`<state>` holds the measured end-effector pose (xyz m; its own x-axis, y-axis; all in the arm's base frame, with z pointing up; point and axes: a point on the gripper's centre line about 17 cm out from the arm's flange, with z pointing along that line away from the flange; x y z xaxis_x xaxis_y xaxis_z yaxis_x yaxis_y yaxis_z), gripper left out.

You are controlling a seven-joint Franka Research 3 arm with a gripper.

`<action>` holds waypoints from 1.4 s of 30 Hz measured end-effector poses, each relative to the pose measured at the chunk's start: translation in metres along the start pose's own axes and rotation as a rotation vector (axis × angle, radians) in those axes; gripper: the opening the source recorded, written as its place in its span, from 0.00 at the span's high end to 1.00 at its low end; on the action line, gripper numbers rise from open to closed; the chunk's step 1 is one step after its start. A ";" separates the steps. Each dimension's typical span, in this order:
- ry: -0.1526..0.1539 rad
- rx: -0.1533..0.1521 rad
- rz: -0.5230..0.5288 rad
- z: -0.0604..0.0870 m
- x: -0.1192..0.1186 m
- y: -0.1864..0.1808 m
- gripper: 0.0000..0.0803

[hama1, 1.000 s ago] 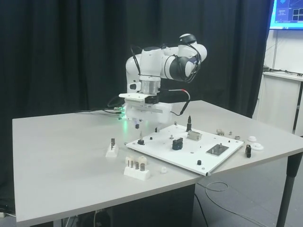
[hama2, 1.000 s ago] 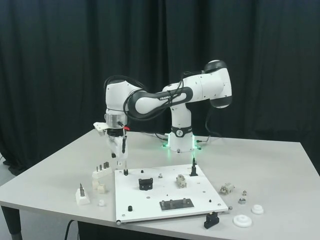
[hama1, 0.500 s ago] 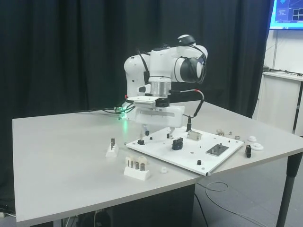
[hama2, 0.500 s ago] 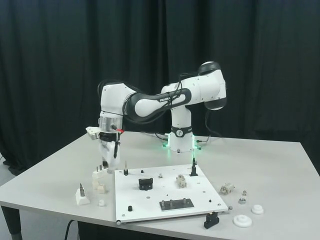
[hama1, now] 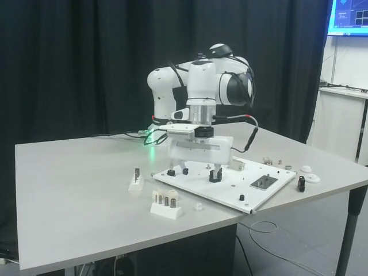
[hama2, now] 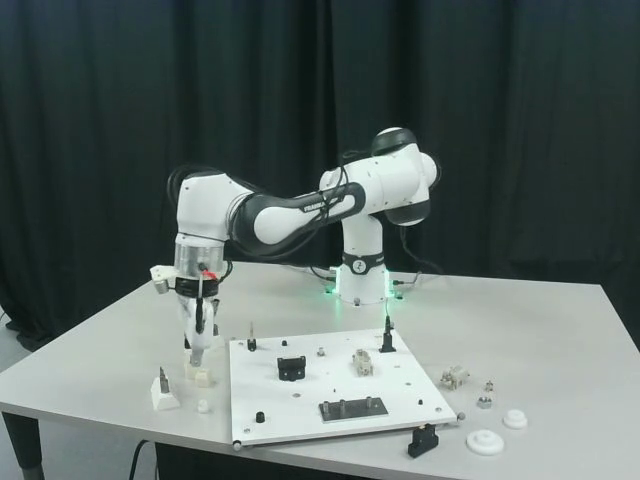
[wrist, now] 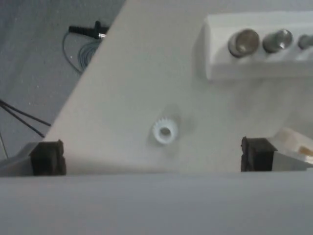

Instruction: Pick small gear.

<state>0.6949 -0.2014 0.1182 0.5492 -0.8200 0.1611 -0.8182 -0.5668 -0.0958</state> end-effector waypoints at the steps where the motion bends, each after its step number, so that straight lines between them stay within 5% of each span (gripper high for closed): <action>1: -0.002 0.000 0.001 0.002 0.002 -0.002 0.00; 13: -0.042 -0.033 0.034 0.023 0.011 -0.004 0.00; 42: -0.133 -0.123 -0.009 0.070 -0.023 0.014 0.00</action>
<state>0.6826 -0.1965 0.0442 0.5679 -0.8226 0.0291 -0.8231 -0.5673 0.0269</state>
